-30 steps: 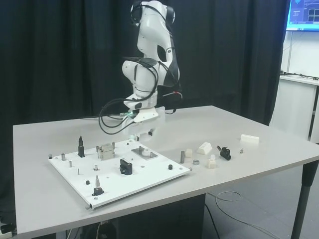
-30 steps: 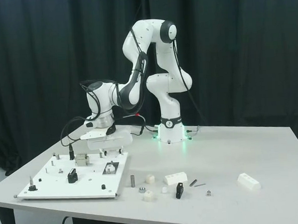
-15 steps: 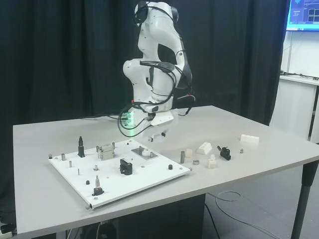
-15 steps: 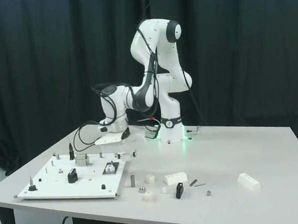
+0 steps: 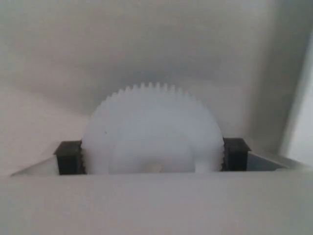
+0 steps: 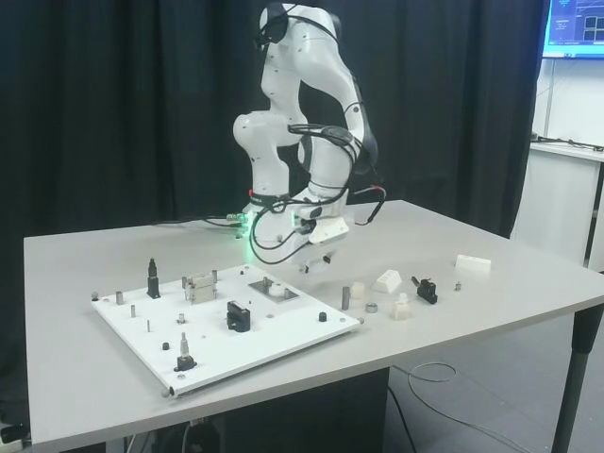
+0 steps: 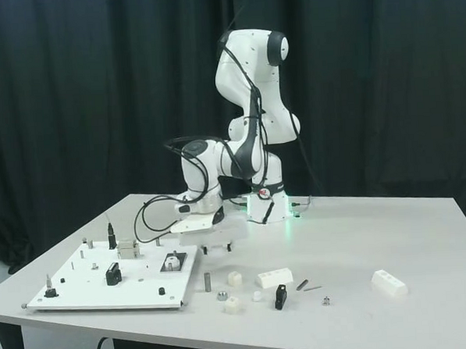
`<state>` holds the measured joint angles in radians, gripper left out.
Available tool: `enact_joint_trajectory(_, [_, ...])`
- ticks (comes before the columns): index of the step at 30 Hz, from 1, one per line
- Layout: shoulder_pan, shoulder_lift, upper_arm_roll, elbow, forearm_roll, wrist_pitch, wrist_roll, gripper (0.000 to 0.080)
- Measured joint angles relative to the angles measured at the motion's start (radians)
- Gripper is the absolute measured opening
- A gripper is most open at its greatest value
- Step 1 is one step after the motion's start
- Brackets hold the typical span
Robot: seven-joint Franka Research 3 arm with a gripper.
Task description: Place large gear.
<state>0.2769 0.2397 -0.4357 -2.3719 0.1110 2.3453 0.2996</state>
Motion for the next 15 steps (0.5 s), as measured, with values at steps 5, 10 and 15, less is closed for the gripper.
enact_joint_trajectory(5, [0.0,0.0,0.024,-0.022,0.001,0.031,0.012,0.0597])
enact_joint_trajectory(10, [0.0,0.0,0.044,-0.04,0.002,0.057,0.027,0.0597])
enact_joint_trajectory(15, [0.0,0.0,0.059,-0.053,0.002,0.076,0.03,0.0597])
